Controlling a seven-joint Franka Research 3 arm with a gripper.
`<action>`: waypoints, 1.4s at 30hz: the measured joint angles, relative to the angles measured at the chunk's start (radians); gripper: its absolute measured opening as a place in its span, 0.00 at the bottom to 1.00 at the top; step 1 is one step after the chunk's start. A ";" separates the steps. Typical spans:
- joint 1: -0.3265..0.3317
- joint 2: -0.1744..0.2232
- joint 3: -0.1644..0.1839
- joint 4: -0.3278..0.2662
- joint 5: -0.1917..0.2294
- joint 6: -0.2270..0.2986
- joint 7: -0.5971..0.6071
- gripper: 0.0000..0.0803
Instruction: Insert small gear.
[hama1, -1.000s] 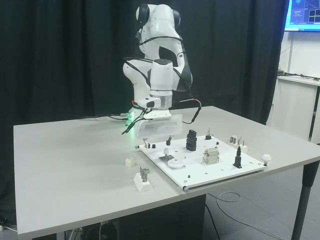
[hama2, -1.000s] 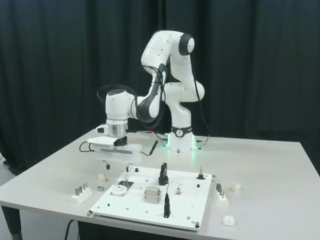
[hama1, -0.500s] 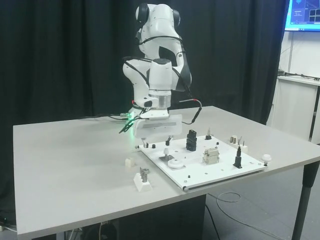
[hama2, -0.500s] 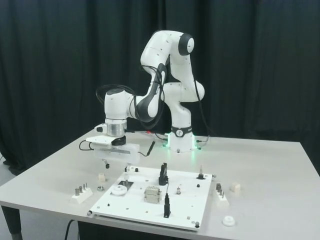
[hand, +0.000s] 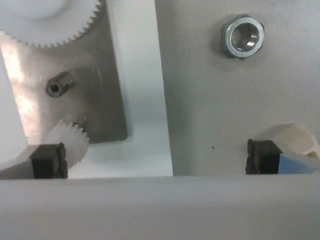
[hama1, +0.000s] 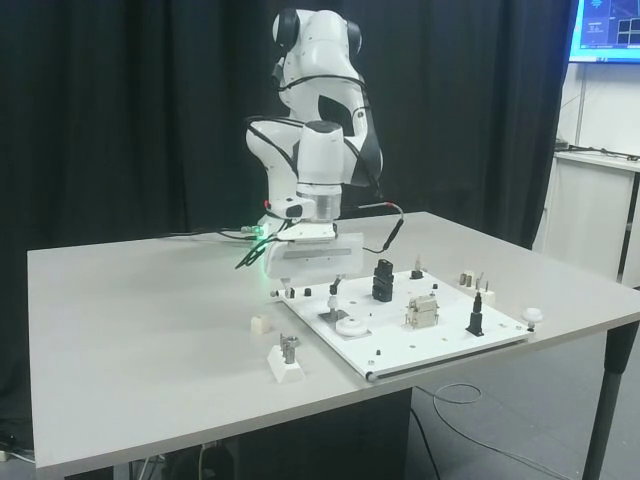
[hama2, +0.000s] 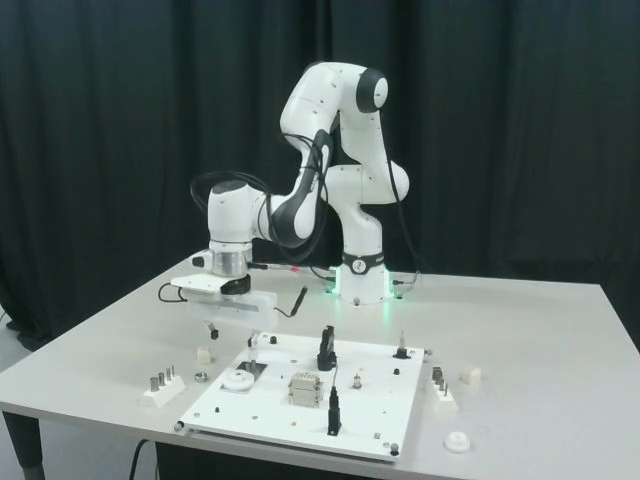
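One small gear (hand: 67, 137) seems to sit by a finger of the released tool (hand: 155, 160), so centre over the peg (hand: 55, 88) at 11 o'clock first.

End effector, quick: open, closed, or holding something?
End effector: open, fingers wide apart, nothing clamped; small gear sits beside one finger.

No legible text, labels or numbers — the screen (hama1: 607, 30) in the far corner shows marks too small to read.
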 joint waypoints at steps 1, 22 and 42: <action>0.000 0.002 0.000 0.001 0.000 0.000 0.000 1.00; -0.001 0.033 0.000 0.024 0.004 0.000 0.000 1.00; -0.006 0.066 0.000 0.029 0.004 0.003 -0.013 1.00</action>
